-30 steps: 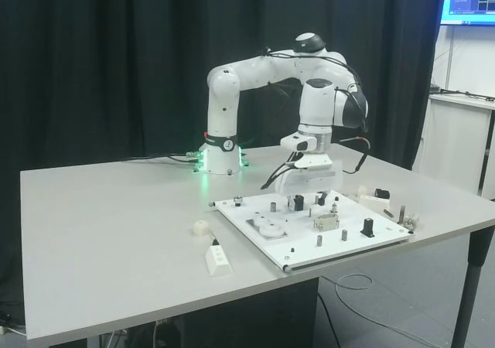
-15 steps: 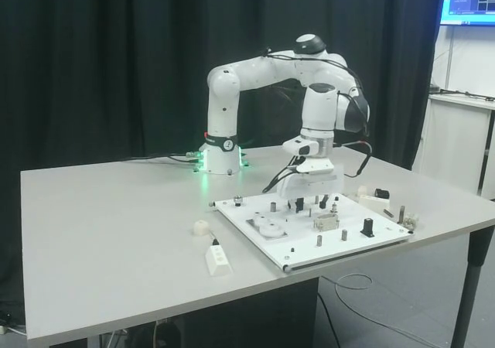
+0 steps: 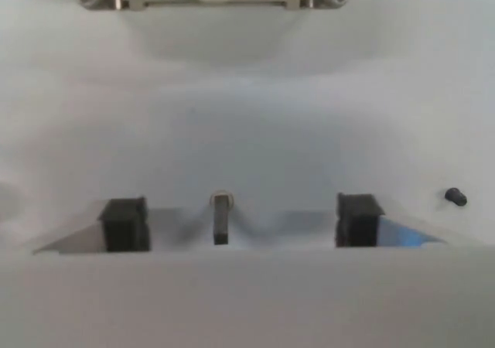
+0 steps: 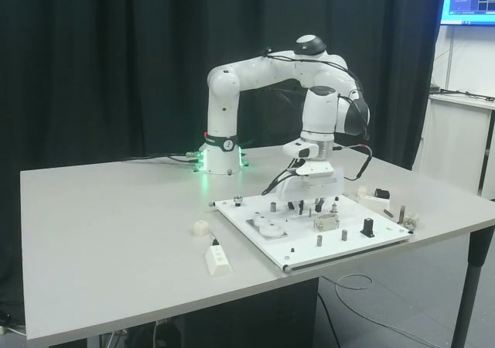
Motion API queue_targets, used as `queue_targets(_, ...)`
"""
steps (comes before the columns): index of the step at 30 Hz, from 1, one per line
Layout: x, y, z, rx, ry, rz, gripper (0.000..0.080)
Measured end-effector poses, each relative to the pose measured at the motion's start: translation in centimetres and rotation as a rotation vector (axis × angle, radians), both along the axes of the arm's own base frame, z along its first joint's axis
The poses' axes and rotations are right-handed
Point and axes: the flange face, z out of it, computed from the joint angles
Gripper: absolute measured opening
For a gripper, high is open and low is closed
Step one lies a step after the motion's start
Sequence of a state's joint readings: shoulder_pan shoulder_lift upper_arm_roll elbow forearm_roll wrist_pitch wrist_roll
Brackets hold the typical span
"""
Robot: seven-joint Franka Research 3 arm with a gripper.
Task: Remove square peg 1.
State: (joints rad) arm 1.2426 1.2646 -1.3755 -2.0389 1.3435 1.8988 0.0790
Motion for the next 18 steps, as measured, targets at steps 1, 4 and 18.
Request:
queue_targets(1, 0.0, -0.05, 0.0, 0.0, 0.0, -0.003, 0.0648)
queue_targets(4, 0.01, -0.2, -0.01, 0.0, 0.0, -0.008, 0.0486)
queue_targets(18, 0.21, 0.37, -0.11, 0.018, 0.009, -0.015, 0.0115)
